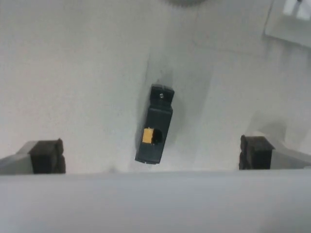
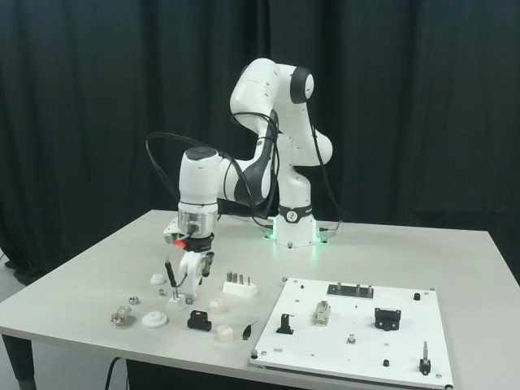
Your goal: Pick D-SUB.
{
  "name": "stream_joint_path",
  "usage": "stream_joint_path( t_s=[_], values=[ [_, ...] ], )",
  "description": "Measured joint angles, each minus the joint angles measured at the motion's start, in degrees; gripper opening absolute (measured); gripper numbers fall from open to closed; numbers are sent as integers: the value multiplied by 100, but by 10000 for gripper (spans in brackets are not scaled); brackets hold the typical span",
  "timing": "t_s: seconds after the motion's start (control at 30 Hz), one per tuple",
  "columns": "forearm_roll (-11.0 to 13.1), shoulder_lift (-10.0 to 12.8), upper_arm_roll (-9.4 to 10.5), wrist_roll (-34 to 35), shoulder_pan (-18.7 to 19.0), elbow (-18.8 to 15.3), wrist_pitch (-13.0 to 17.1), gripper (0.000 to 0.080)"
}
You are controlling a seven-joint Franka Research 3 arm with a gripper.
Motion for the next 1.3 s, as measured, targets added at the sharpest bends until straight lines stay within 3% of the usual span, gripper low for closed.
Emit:
stream_joint_path(
  t_s=[0.27, 0.83, 1.3],
  values=[
    [90, 66, -28, 211, -21, 72, -216, 800],
    [698, 482, -155, 299, -19, 486, -468, 800],
    [855, 704, -174, 299, -17, 644, -484, 800]
  ],
)
